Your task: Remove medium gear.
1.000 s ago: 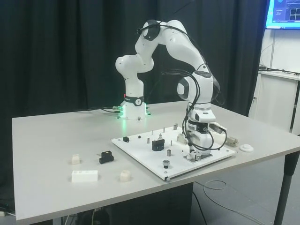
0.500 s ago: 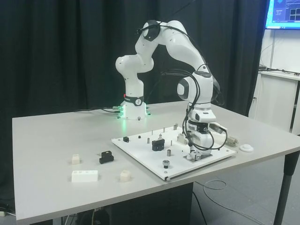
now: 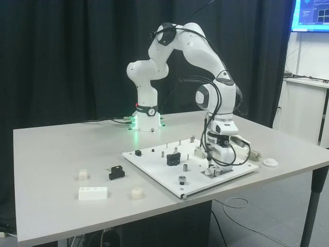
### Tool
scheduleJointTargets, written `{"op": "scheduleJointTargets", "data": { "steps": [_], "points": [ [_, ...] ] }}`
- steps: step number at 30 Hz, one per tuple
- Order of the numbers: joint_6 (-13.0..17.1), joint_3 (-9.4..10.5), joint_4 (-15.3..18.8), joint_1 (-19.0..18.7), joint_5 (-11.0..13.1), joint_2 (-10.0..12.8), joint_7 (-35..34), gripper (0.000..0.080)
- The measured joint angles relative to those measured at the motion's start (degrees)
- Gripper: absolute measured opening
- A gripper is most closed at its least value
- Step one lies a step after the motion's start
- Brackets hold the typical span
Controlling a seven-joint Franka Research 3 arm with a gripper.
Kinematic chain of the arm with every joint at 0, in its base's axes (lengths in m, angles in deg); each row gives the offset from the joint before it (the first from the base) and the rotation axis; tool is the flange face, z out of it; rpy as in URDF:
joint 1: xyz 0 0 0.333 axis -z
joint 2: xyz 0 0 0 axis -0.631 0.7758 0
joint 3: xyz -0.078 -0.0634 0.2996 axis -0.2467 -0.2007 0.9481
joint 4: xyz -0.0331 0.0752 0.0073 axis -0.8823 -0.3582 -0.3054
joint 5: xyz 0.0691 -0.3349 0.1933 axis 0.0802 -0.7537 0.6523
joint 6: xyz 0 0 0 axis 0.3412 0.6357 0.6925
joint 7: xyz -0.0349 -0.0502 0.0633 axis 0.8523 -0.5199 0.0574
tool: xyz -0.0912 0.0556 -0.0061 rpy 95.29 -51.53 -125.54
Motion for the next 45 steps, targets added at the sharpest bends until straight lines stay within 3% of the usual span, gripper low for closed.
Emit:
{"op": "scheduleJointTargets", "data": {
  "steps": [14,40,45],
  "points": [
    [-2.6,0.00,-1.9,0.2,-0.1,0.8,0.0,0.0396],
    [-2.6,0.04,-2.0,0.3,-0.3,0.8,-0.1,0.0396],
    [-2.5,0.09,-2.0,0.4,-0.1,0.8,-3.4,0.0396]
  ]
}}
